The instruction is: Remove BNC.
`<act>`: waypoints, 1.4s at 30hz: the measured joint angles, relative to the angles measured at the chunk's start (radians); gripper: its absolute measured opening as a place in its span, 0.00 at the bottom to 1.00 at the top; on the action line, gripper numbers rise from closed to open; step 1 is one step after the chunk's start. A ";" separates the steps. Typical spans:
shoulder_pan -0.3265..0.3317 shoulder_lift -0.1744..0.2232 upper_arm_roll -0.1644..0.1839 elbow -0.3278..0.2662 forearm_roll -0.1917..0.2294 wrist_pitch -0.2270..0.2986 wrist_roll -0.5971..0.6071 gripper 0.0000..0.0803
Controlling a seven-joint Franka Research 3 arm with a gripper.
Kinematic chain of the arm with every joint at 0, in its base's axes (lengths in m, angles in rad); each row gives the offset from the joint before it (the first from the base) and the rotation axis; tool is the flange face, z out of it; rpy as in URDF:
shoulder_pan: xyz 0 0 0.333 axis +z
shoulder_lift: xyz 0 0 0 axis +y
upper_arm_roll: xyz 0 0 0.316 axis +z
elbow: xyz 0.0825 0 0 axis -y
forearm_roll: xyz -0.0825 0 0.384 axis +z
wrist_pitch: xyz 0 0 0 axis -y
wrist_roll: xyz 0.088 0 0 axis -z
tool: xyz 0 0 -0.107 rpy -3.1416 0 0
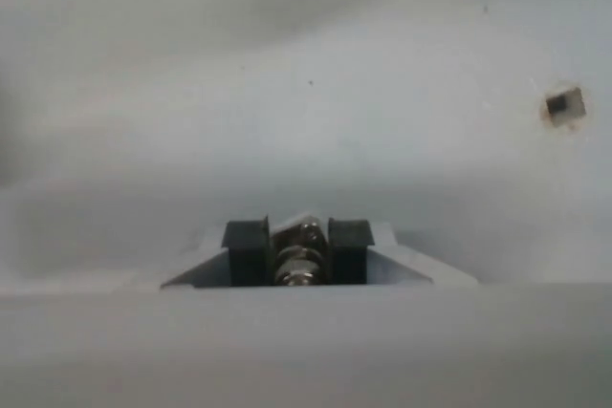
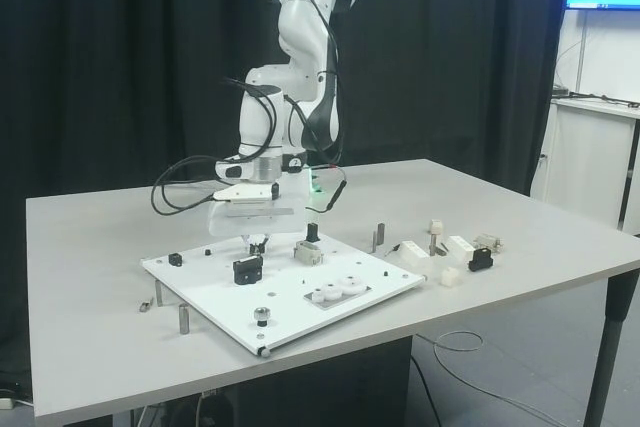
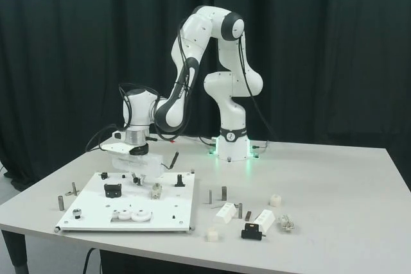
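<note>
A white robot arm [image 3: 192, 81] reaches down at left of centre in the second room view. Its gripper [image 1: 300, 257], low in the wrist view, is clamped on a metal BNC connector [image 1: 299, 260] just above a white board [image 3: 128, 213].

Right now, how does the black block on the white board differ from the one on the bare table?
The black block on the board stands on the white board; the black block on the table rests on the grey table. The first is close to the end effector, which holds the BNC connector; the second lies far from it. Both are small and black.
</note>
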 joint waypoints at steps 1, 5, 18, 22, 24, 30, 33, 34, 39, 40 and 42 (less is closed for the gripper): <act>0.000 0.000 0.000 0.000 0.000 0.000 -0.021 0.16; 0.000 0.000 0.000 0.000 -0.001 -0.002 -0.098 0.16; 0.003 -0.002 0.000 0.000 -0.007 -0.008 -0.362 0.16; 0.003 -0.004 0.000 0.000 -0.013 -0.011 -0.433 0.16; 0.004 -0.004 0.000 0.000 -0.021 -0.011 -0.467 0.16; 0.007 -0.004 0.000 0.000 -0.043 -0.012 -0.568 0.16; 0.007 -0.003 0.000 0.000 -0.046 -0.012 -0.595 0.16; 0.007 -0.003 0.000 0.000 -0.047 -0.012 -0.603 0.16; 0.007 -0.002 0.000 0.000 -0.050 -0.013 -0.639 0.16; 0.007 -0.002 0.000 0.000 -0.050 -0.013 -0.645 0.16; 0.007 -0.003 -0.001 0.000 -0.051 -0.014 -0.656 0.16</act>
